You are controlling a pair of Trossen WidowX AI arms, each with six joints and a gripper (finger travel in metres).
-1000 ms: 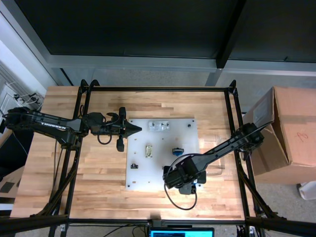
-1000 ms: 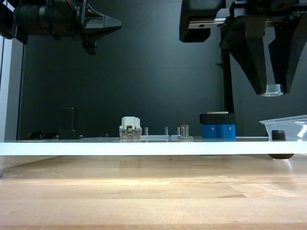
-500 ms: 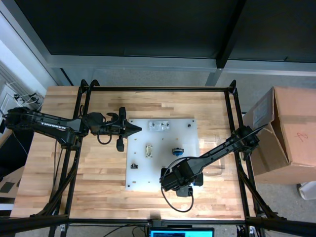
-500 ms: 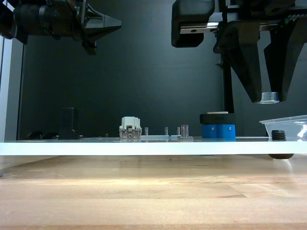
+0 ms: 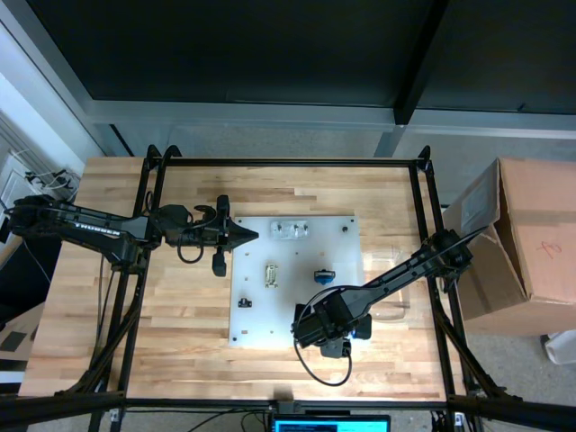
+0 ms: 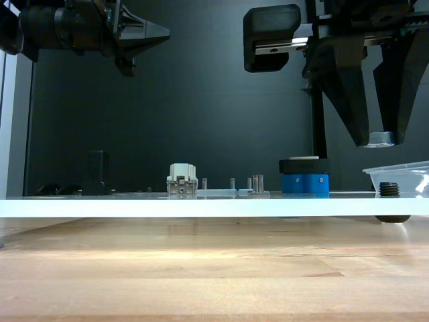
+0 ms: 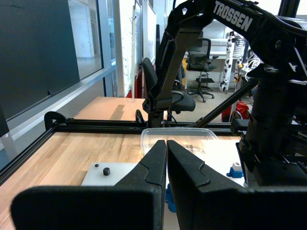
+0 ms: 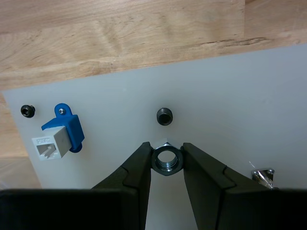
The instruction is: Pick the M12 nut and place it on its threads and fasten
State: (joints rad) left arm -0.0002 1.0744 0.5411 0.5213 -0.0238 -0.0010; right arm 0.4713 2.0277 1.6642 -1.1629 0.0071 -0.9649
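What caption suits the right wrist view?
Right pincer grips the silver M12 nut over the white board near its bare stud; left pincer unseen here.

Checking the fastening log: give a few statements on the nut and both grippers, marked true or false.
The M12 nut is held in the right gripper's jaws, above the white board. True.
The nut sits on its stud. False: the stud is bare, the nut held clear of it.
The left gripper hangs with jaws shut over the board's far left edge. True.
The right gripper rests on the board. False: it hangs above it.
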